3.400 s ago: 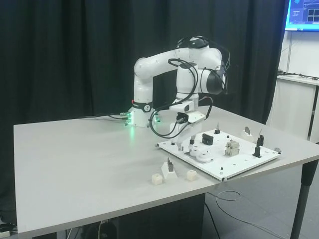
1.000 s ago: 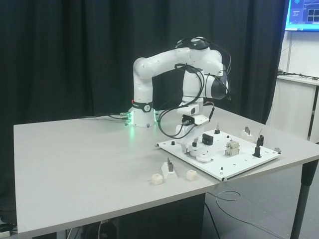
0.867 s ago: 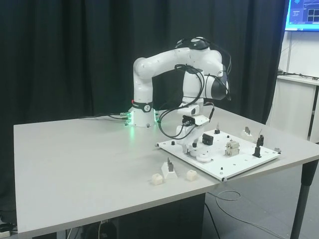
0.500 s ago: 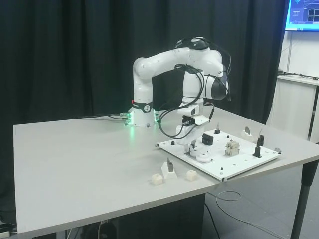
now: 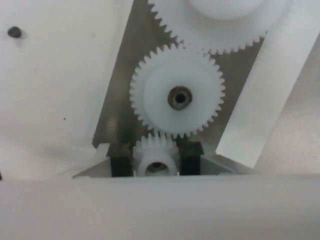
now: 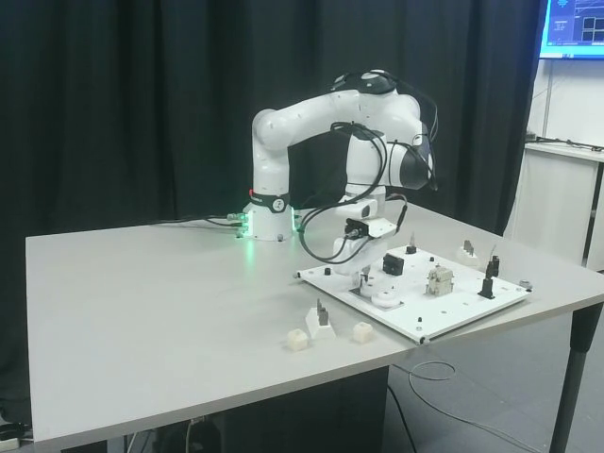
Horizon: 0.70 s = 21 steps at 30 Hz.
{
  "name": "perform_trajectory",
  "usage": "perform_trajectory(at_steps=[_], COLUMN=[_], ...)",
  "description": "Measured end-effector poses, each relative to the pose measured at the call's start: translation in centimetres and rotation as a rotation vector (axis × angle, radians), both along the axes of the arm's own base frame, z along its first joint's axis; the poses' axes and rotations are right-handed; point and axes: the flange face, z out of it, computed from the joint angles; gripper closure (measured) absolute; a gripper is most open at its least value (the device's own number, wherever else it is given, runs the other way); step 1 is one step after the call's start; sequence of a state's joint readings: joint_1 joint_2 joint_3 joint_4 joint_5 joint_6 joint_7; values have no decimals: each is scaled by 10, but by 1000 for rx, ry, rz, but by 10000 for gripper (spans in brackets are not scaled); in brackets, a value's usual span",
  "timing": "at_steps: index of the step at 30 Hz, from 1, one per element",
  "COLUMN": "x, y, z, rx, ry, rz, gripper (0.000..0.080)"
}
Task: Insert small gear.
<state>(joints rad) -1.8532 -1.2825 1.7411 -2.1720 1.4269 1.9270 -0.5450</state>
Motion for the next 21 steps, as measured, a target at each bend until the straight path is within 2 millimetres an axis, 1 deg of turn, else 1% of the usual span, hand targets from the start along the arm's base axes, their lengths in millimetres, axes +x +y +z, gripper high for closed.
perform_trajectory(at_steps=[5, 12, 17, 21], x=[0, 0, 0, 0], y=[0, 0, 0, 0], z=[0, 0, 0, 0], rx=[5, 9, 9, 8], ry=[-3, -6, -6, -5], rz=[-95, -179, -181, -147], gripper=[606, 606, 606, 606])
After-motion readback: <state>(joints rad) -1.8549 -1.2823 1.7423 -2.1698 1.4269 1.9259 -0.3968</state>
